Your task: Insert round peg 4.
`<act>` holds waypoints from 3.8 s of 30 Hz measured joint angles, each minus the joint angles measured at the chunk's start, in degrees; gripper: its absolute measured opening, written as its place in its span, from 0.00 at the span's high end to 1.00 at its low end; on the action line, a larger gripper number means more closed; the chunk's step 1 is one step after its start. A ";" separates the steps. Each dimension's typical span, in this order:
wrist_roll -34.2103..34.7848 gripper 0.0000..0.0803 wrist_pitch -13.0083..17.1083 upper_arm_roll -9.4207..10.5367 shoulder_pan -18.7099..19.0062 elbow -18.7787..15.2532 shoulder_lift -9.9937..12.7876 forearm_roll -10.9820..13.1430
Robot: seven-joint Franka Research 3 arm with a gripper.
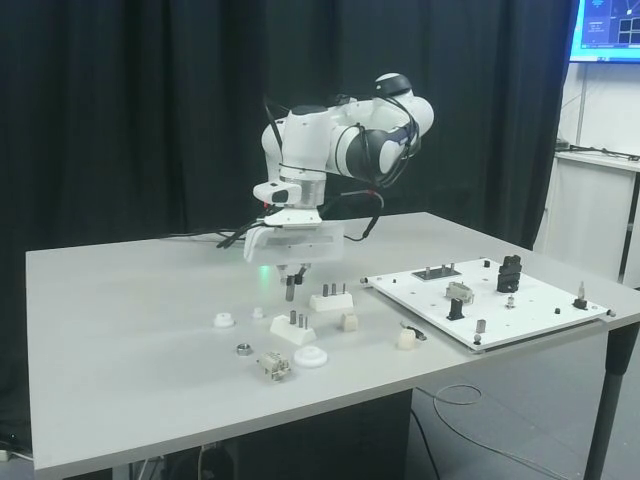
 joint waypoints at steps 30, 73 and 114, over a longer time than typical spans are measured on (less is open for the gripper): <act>-0.26 0.81 0.64 0.06 -0.44 0.30 0.02 -0.09; -0.94 0.81 -4.42 -2.93 3.23 1.46 -0.24 -1.51; 21.01 0.81 -9.70 -5.70 27.47 1.44 -2.27 -3.86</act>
